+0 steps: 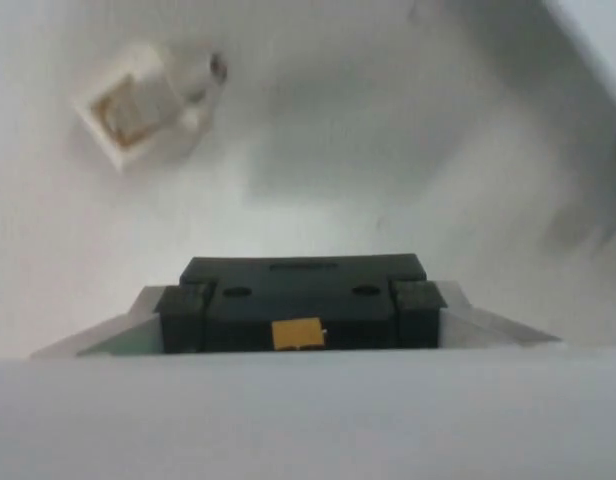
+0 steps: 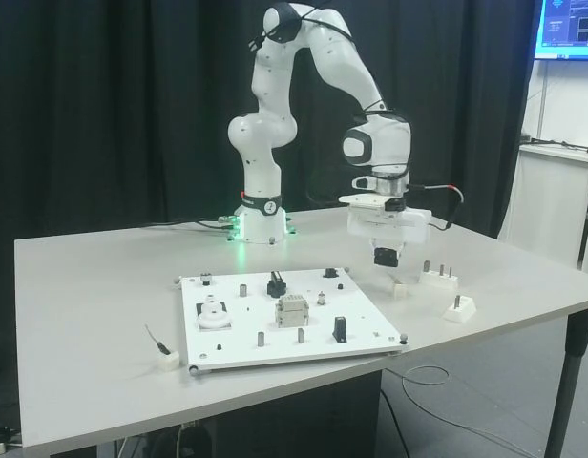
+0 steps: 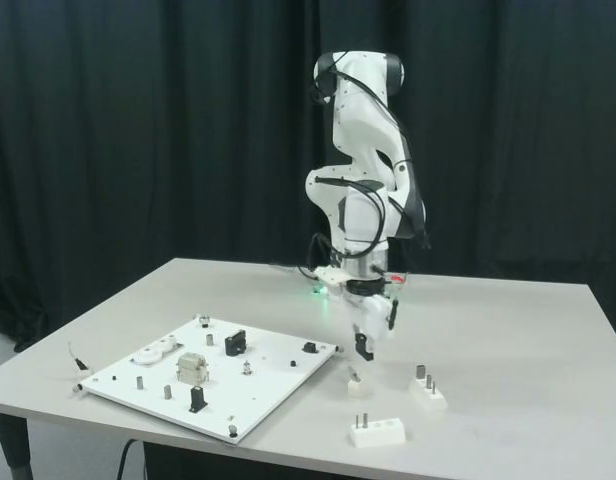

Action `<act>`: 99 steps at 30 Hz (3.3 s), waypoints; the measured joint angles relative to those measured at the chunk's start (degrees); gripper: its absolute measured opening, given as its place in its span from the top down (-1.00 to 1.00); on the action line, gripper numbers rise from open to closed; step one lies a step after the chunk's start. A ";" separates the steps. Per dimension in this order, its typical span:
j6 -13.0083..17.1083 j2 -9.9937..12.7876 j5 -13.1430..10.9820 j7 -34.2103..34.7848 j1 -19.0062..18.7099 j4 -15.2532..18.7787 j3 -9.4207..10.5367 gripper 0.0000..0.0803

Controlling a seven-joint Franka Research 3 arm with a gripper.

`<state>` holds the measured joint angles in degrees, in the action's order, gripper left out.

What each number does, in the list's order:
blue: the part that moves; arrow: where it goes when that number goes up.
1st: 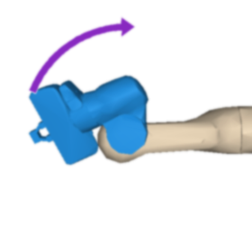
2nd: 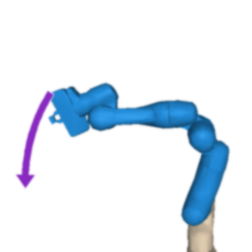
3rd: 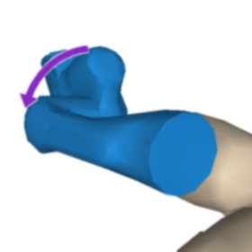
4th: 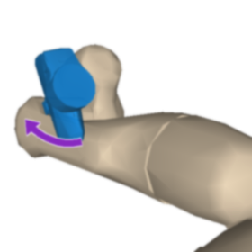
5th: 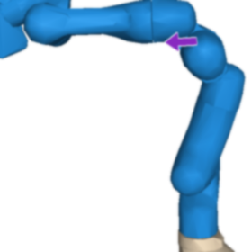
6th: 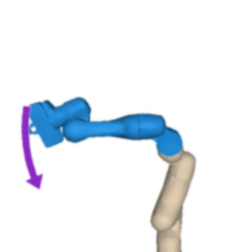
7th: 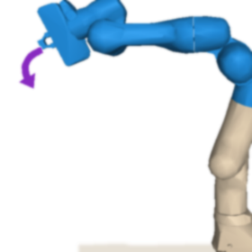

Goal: Insert D-SUB.

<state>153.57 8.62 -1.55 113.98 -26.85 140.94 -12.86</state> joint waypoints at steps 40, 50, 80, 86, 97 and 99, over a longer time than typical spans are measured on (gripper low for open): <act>-13.98 -11.28 16.59 -2.75 12.94 -5.22 -8.83 0.04; -13.98 -10.75 16.72 -2.07 16.92 -4.97 -8.84 0.04; -9.95 -6.18 13.86 9.41 22.97 -4.06 -10.77 0.04; -8.82 -5.25 10.83 9.41 22.97 -4.49 -10.89 0.04; -9.28 -3.50 6.28 9.41 22.97 -5.87 -11.01 0.04; -9.65 -3.17 5.64 9.52 22.97 -6.17 -11.06 0.04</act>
<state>143.93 5.45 4.09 123.50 -3.88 134.78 -23.92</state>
